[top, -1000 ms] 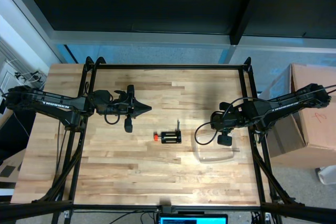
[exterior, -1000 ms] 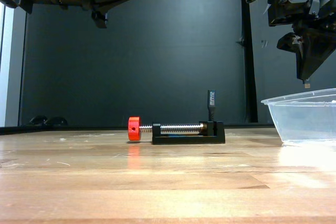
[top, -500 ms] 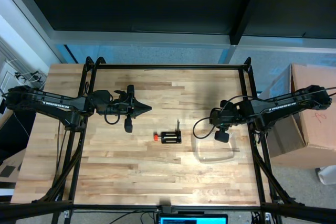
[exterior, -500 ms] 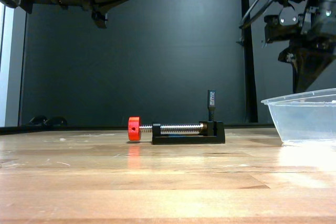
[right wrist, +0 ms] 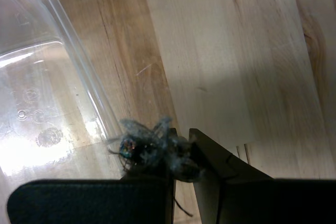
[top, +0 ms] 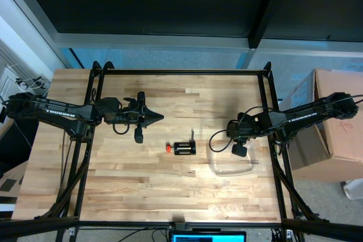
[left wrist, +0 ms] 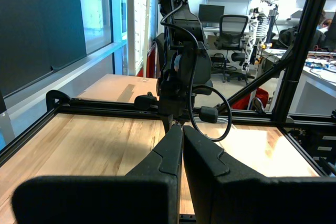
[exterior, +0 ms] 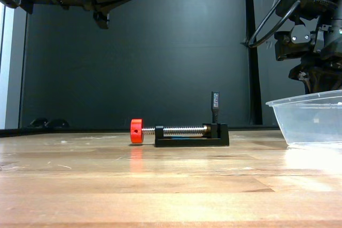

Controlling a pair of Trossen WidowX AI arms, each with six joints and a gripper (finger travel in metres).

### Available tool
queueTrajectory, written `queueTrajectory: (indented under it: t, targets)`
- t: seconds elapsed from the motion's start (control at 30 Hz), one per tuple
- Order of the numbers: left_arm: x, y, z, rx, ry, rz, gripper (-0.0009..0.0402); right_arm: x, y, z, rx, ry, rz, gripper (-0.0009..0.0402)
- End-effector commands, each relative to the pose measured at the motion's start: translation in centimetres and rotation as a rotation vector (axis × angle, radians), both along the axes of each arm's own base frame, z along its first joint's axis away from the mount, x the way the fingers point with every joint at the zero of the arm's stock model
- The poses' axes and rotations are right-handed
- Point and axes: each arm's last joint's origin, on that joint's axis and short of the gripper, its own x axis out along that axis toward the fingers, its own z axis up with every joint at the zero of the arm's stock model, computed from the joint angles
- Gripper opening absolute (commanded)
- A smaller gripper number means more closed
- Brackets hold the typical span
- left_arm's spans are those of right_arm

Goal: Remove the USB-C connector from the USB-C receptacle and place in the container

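The left gripper [top: 161,118] is hovering high over the worktop [exterior: 160,185]. Its fingers are pressed together and are holding nothing. The vise [exterior: 189,134] is lying well below this gripper and off toward the right arm, and the receptacle [exterior: 215,101] is standing upright in it with nothing plugged in.

The right gripper [right wrist: 181,132] is pointing down at the container [exterior: 310,124]. It is pinching a small blurred thing that I take for the connector [right wrist: 149,148]. So the connector is held, clear of its seat and not yet lying in the container. In the low view the container's wall is hiding the fingertips. In the right wrist view the connector is showing just at that wall, and I cannot tell whether it is hanging inside the rim or beside it.

The step in hand is, I judge, the release. To do it well, the right gripper should first bring the connector clearly over the floor of the container, away from the wall. Then it should open fully and rise straight up without touching the rim, because the light container may slide. The connector may also be clinging to a finger, so it is worth checking that it has really fallen.
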Motion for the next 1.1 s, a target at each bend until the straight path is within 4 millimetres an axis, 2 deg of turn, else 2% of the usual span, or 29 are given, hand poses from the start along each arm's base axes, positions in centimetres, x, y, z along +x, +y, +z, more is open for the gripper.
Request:
queueTrajectory:
  t: [0.03,0.33,0.5,0.63,1.1]
  targets:
    - [0.00,0.00,0.02,0.000,-0.001,0.000,0.0000,0.01,-0.02,-0.01,-0.007,-0.002,-0.010,0.0066]
    - [0.00,0.01,0.02,0.000,-0.001,0.000,0.0000,0.00,-0.09,0.01,-0.025,-0.006,-0.029,0.0207]
    - [0.00,0.01,0.02,0.000,-0.001,0.000,0.0000,0.00,-0.09,0.00,-0.022,-0.007,-0.040,0.0252]
    - [0.00,0.01,0.02,0.000,-0.001,0.000,0.0000,0.00,-0.09,0.00,-0.022,-0.006,-0.041,0.0255]
    - [0.00,0.01,0.02,0.000,-0.001,0.000,0.0000,0.22,0.49,-0.47,0.050,0.034,0.012,0.0226]
